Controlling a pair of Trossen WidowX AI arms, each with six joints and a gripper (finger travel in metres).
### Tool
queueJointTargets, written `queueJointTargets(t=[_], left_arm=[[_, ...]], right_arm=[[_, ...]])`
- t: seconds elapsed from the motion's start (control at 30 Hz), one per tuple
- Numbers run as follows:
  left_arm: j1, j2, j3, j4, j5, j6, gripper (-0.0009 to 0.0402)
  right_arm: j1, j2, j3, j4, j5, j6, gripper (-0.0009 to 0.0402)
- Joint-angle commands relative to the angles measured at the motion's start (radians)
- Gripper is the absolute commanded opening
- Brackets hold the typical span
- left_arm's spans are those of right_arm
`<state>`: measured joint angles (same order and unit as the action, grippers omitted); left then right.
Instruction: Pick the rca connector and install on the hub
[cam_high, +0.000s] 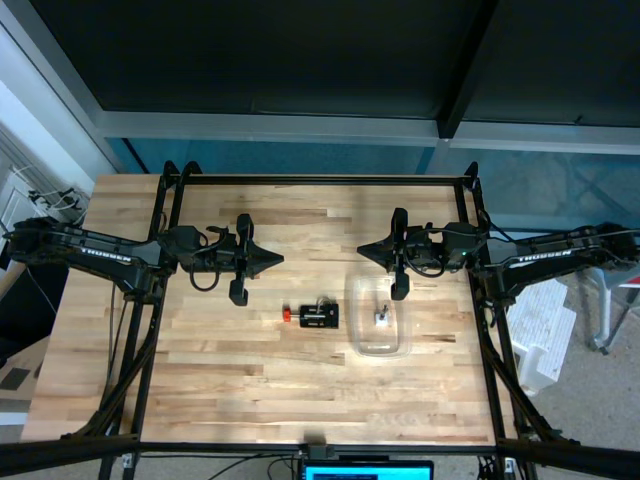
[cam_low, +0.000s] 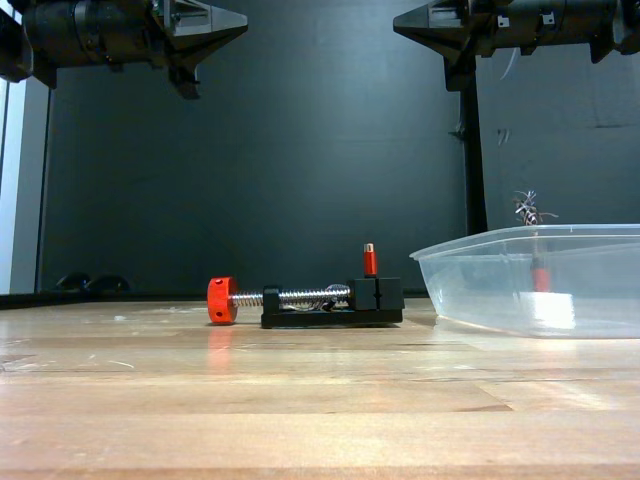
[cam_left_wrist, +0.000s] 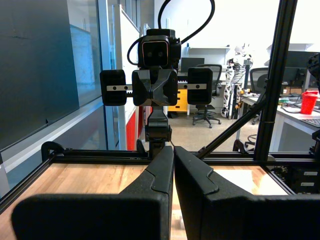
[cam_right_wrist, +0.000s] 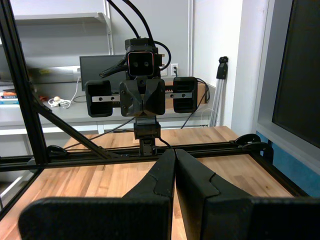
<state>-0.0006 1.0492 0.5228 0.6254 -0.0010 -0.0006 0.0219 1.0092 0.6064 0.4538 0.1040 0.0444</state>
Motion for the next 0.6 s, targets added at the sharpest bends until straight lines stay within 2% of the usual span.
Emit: queueJointTargets(t=[0.03, 0.5, 0.6], left_arm=[[0.000, 0.000, 0.000, 0.000, 0.000, 0.000, 0.0000], [0.001, 0.000, 0.000, 0.000, 0.000, 0.000, 0.0000], [0.000, 0.000, 0.000, 0.000, 0.000, 0.000, 0.0000]], right_arm=[[0.000, 0.000, 0.000, 0.000, 0.000, 0.000, 0.0000], [0.000, 0.000, 0.000, 0.000, 0.000, 0.001, 0.0000], [0.002, 0.000, 0.000, -0.013, -0.004, 0.036, 0.0000]])
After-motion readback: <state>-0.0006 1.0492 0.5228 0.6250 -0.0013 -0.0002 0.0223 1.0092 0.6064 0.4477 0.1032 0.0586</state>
